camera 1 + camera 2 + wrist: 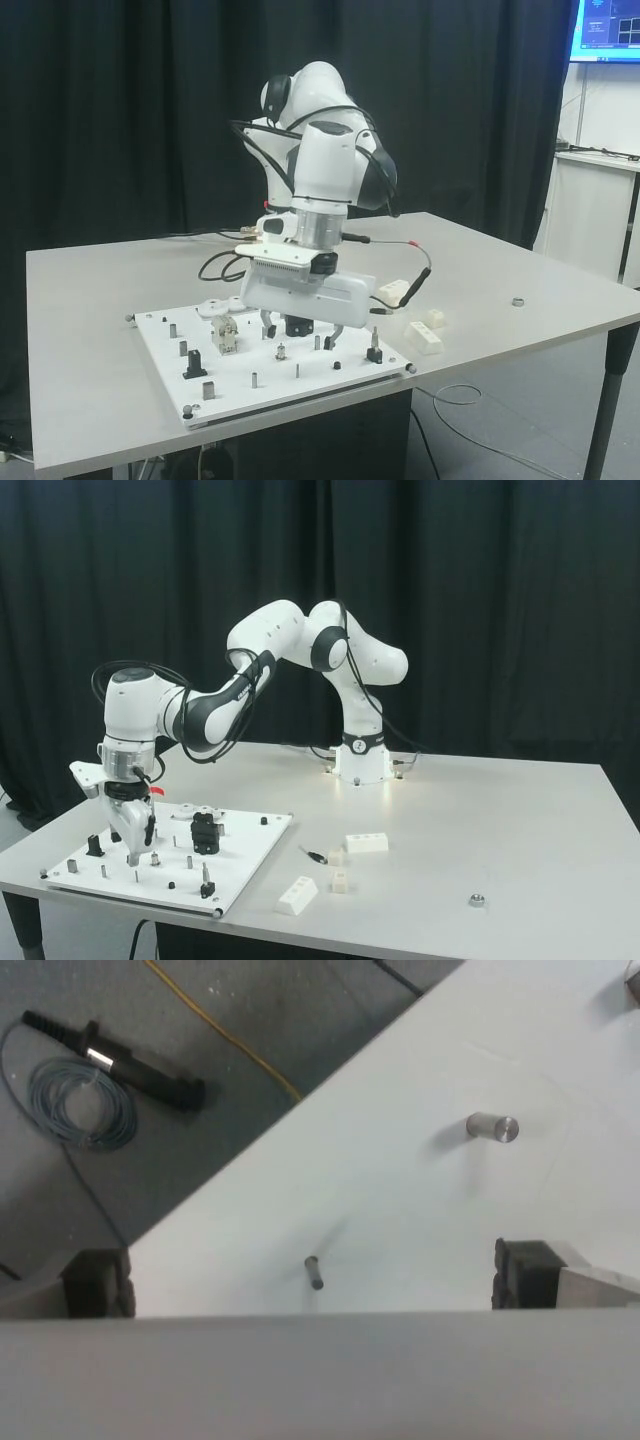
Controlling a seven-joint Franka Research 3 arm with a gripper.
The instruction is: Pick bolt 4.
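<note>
1. One grey table (100, 290) carries everything, and the arm's base is bolted near its back edge.
2. Reaching from that base, the white arm (290, 630) stretches to the opposite side of the tabletop and bends down at the wrist.
3. Under the wrist a white board (235, 395) lies flat by a front corner of the tabletop. It is studded with small black and grey fittings.
4. Just above the board hangs the gripper (132, 838), pointing straight down. Its black fingers (525, 1272) are spread wide and hold nothing.
5. Several small white blocks (366, 842) lie on the bare tabletop beside the board, apart from it.
6. On the board a short grey cylinder (492, 1127) stands off to one side of the gripper, outside the fingers.
7. Bolt 4 (314, 1272) is a thin, dark, upright pin near the board's outer edge. It stands midway between the spread fingers and touches neither.
8. Well apart from the board, a tiny ring (477, 900) sits near the tabletop's front edge.
</note>
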